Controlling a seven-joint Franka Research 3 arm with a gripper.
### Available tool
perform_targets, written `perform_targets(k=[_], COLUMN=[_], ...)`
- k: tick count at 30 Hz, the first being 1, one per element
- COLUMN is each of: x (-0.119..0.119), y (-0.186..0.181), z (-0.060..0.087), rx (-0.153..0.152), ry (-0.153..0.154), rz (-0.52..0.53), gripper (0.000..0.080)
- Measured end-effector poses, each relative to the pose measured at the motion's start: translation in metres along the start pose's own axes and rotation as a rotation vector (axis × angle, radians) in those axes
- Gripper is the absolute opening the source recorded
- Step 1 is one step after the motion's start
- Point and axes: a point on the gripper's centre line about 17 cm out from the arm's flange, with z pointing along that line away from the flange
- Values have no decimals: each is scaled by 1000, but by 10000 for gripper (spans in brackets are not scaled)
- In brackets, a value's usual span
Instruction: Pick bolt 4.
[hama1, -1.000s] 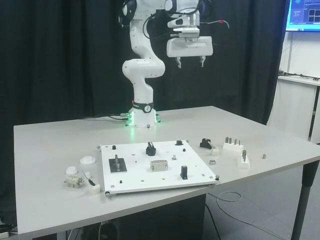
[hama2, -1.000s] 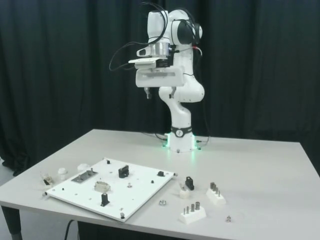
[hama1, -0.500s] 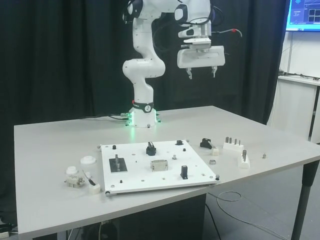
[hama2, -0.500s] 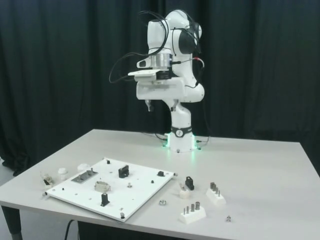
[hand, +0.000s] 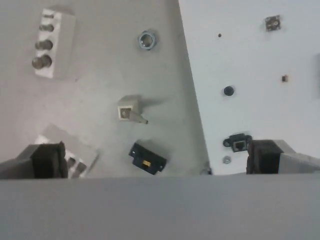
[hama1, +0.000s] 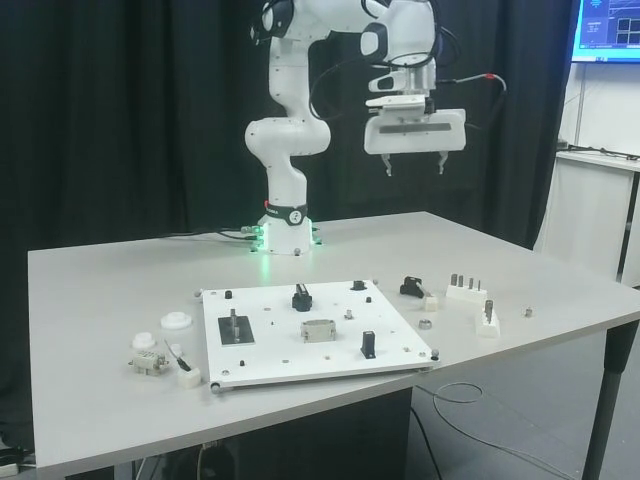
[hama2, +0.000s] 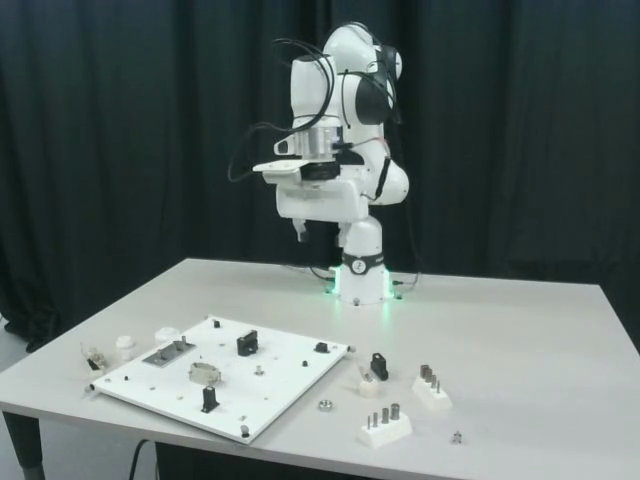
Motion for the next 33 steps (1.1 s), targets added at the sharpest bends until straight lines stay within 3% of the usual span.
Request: perform_targets(k=[12,24,33], x=[2,-5,-4], y=[-6,-6,-1], z=[23,51,79], rx=[-23,-62,-96], ry=[-30,-62,-73], rz=[298,487,552], gripper=[800,800,800])
